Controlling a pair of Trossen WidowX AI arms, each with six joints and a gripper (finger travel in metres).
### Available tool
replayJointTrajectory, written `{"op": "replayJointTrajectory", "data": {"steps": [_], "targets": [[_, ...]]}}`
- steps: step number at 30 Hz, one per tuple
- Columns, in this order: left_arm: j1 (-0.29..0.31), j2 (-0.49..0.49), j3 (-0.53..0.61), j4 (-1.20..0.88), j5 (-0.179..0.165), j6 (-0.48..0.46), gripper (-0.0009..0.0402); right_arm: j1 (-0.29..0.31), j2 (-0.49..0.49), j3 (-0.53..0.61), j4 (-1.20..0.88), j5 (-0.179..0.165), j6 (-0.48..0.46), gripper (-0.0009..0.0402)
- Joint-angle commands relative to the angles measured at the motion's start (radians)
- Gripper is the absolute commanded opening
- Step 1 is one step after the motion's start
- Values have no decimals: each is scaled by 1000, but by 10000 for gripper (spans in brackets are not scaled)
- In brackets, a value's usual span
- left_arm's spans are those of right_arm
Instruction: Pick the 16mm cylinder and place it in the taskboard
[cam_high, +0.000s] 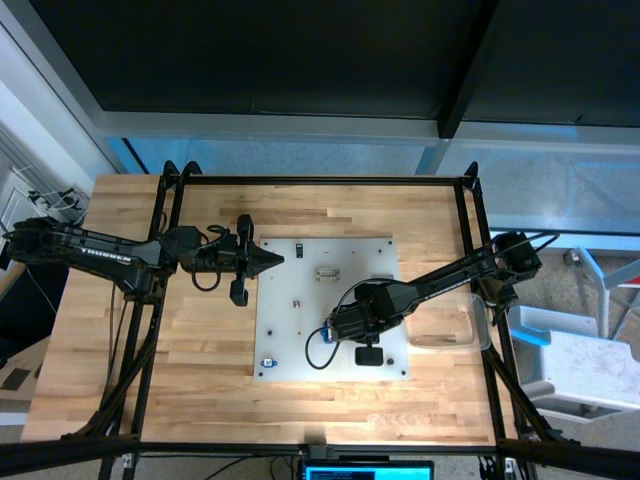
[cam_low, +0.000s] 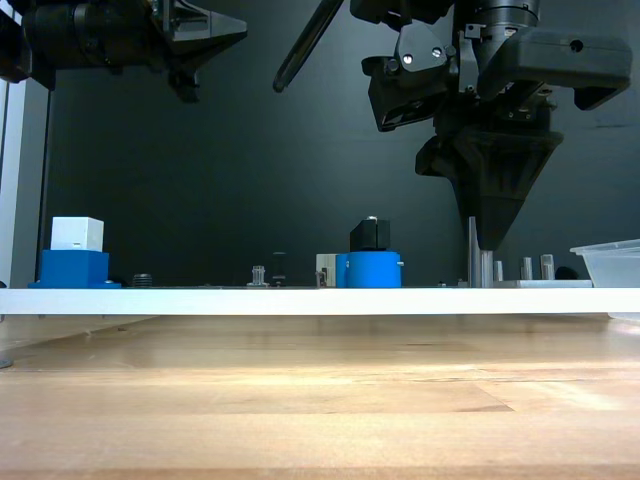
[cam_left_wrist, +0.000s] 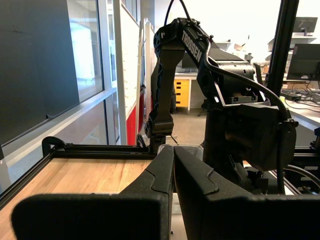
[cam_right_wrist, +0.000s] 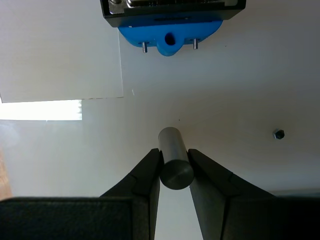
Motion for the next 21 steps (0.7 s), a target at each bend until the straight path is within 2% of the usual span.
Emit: {"op": "replayJointTrajectory", "data": {"steps": [1,17,21], "targets": [[0,0,0,0,0,0,0,0,1,-3,13,1,-2,12],[0,0,0,0,0,0,0,0,6,-40,69,0,-15,12],[0,0,0,0,0,0,0,0,6,-55,88,-19,-15,12]]}}
